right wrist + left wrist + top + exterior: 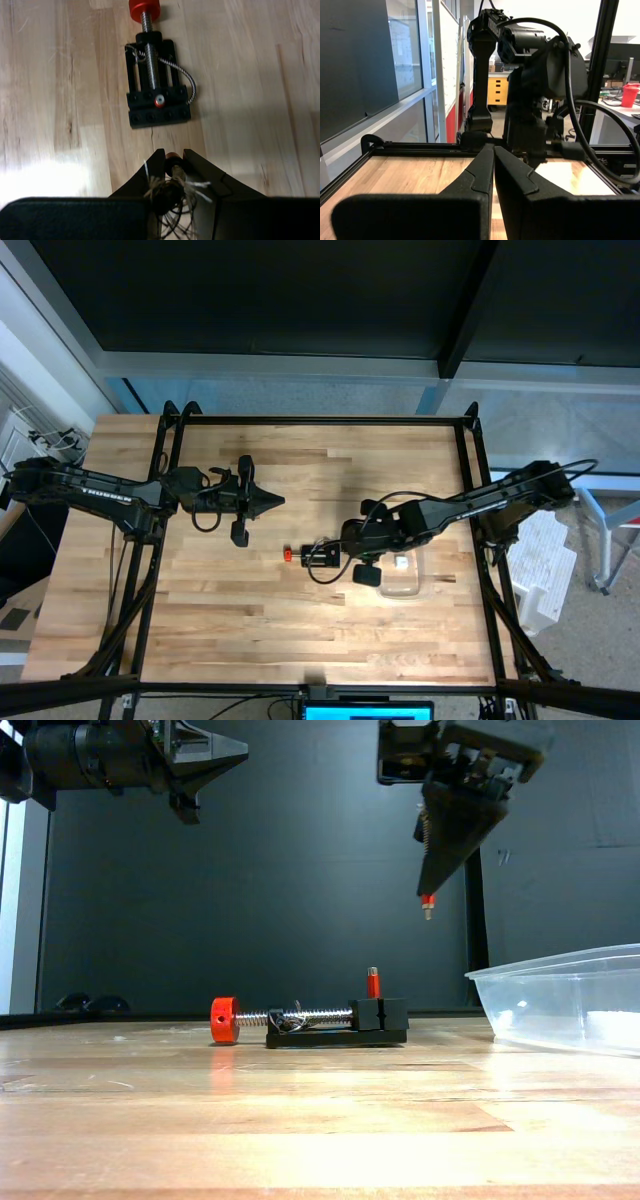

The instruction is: Pick the RCA connector and install on taskboard

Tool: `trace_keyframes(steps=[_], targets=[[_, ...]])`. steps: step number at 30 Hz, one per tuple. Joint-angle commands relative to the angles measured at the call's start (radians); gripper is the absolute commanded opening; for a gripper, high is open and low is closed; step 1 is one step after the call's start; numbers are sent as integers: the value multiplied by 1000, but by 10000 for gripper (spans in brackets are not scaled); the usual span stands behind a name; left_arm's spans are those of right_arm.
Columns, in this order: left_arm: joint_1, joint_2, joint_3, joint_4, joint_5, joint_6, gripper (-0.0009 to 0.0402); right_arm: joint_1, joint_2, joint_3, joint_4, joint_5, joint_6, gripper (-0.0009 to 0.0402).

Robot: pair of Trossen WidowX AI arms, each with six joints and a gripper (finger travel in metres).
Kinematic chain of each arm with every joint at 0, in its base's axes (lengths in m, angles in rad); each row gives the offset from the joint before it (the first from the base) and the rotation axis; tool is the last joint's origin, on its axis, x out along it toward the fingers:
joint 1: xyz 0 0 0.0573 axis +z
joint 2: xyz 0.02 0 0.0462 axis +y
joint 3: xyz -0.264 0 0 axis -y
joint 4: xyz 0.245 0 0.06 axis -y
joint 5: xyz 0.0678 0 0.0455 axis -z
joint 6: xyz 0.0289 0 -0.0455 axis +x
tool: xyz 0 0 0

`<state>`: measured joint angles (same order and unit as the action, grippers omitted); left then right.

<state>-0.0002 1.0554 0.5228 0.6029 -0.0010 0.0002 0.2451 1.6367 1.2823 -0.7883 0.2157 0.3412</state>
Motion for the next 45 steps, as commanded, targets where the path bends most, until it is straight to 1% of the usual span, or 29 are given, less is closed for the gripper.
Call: trace_keyframes(steps=[1, 10, 17, 27, 35, 45], targets=[[0, 0, 0, 0, 0, 0, 0, -6, 36, 26, 9, -2, -8, 0], [0, 0, 0, 0, 0, 0, 0, -23, 140, 105, 18, 1, -21, 0], [0, 0, 0, 0, 0, 0, 0, -28, 187, 121, 44, -2, -36, 0], [0, 0, 0, 0, 0, 0, 0, -30, 200, 121, 59, 2, -37, 0], [0, 0, 0, 0, 0, 0, 0, -32, 218, 118, 74, -3, -37, 0], [0, 0, 0, 0, 0, 0, 0, -31, 218, 118, 66, -7, -36, 0]])
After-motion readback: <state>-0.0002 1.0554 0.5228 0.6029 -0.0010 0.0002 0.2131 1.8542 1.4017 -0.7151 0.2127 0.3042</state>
